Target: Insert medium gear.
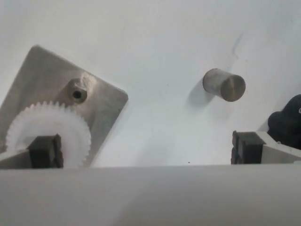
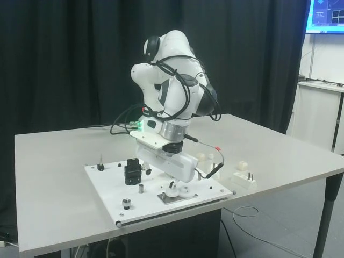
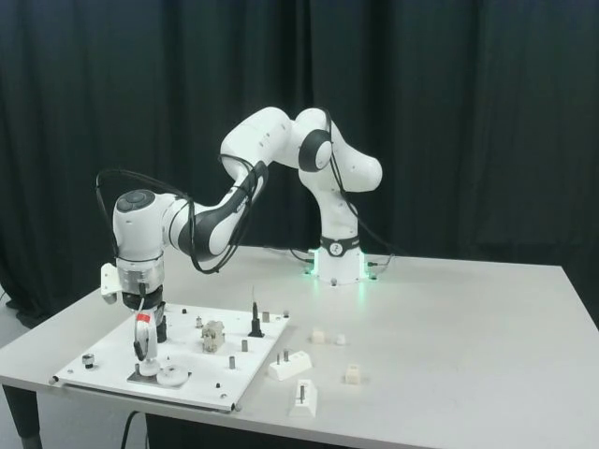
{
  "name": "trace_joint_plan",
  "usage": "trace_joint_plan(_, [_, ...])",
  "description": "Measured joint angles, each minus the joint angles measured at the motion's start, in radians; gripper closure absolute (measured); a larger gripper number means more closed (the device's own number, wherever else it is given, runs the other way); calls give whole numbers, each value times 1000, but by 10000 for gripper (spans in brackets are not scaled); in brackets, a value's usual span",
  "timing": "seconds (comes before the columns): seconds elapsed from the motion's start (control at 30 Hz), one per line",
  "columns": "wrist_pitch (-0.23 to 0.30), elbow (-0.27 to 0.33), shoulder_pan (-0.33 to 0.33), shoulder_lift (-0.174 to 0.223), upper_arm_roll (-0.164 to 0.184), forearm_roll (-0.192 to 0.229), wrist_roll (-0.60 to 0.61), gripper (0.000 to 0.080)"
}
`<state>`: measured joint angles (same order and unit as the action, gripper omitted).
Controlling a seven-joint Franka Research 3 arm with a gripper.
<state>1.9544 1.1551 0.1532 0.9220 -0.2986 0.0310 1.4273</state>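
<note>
A white toothed gear (image 1: 47,132) lies flat on one end of a grey metal plate (image 1: 42,80). Beside it on the plate stands a short bare post with a hole in its top (image 1: 76,94). My gripper (image 1: 145,149) hangs open and wide just above the board, holding nothing. One black finger pad (image 1: 44,151) sits over the gear's edge, the other pad (image 1: 244,147) over bare white board. In the first room view the gripper (image 2: 173,185) is low over the gear (image 2: 185,191). The second room view shows the gear (image 3: 171,376) at the board's front.
The plate rests on a white board (image 2: 107,188) on the grey table (image 2: 54,161). A grey cylinder peg (image 1: 224,84) stands on the board beyond the fingers. A black fixture (image 2: 132,171) stands close by, with small pegs (image 2: 140,188) around it. White blocks (image 3: 285,365) lie off the board.
</note>
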Motion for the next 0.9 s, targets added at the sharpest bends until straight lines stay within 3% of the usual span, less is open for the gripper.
trace_joint_plan(0.9, [-15,-1,-2,-1,0,-3,-12,3])
